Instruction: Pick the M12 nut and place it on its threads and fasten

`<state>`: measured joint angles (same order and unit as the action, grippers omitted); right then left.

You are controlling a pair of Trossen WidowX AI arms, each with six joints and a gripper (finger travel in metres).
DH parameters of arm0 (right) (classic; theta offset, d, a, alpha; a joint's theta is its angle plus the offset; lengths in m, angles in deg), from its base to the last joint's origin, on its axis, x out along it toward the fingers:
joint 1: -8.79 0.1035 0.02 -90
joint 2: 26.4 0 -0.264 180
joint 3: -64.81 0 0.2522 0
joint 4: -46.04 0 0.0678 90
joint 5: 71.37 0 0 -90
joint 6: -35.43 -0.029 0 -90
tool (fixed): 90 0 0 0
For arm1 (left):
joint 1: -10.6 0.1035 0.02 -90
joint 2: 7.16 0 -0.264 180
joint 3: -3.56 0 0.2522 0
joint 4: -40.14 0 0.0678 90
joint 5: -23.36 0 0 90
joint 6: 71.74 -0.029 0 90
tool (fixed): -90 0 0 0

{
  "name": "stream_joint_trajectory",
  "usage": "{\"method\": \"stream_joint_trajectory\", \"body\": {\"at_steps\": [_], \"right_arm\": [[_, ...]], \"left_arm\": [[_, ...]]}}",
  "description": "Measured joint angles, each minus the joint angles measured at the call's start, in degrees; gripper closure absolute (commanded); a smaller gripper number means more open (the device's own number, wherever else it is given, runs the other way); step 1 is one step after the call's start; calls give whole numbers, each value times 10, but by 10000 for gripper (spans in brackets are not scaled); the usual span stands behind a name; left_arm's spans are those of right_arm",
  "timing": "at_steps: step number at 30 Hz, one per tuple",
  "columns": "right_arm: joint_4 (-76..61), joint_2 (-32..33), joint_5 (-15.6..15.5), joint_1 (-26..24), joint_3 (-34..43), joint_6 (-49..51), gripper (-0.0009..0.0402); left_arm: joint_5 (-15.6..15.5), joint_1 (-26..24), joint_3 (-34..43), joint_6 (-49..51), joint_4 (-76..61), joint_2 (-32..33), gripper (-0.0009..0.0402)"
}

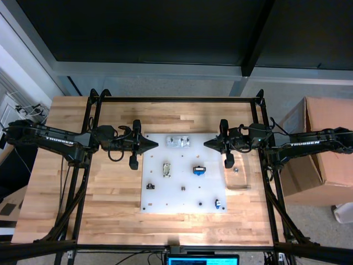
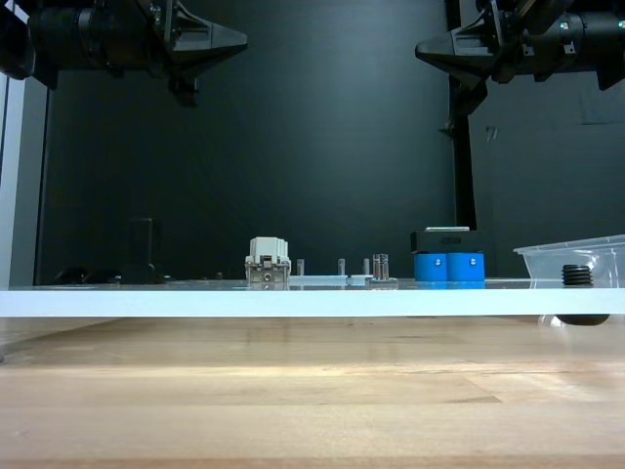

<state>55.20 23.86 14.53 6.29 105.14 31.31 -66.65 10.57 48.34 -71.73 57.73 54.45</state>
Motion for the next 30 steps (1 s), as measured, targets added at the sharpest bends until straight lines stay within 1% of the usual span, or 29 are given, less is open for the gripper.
{"method": "stream_joint_trajectory", "body": {"at_steps": [16,19,23,27,30], "right_arm": [[1,0,0,0,0,0,393],[-10,-2,-2,0,0,-14,393],[-129,-21,0,0,24,-14,393],[-273,-41,0,0,75,-7,393],[-411,-50,0,0,123,10,393]], "left_arm": [[0,0,0,0,0,0,393],[0,0,0,0,0,0,393],[0,0,0,0,0,0,393],[0,0,0,0,0,0,393],[0,0,0,0,0,0,393]]}}
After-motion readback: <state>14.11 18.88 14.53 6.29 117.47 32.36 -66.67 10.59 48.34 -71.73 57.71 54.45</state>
